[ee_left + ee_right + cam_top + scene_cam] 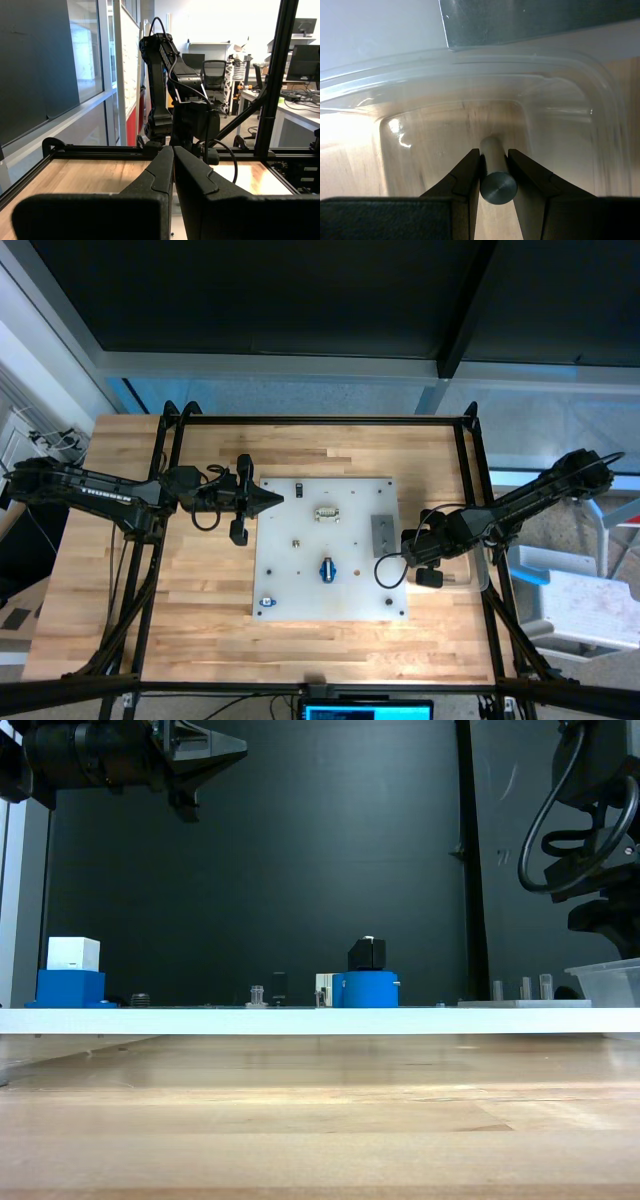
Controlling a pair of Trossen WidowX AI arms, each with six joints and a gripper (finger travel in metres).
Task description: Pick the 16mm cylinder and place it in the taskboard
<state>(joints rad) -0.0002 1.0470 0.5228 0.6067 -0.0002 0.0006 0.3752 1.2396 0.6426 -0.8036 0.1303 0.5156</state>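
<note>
The 16mm cylinder (497, 187) is clamped between the fingers (465, 175) of the right gripper (494, 152), inside the clear tray (570, 90) at the right edge of the worktop (150, 640). Its long axis is aligned with the gripper's own line, and its flat end face is turned back toward the wrist. Smooth, dull grey metal is shown. The taskboard (300, 580) is found near the tray, toward the worktop's middle. Farther off, the left gripper (270, 498) is held closed and empty, high over the board's left edge.
</note>
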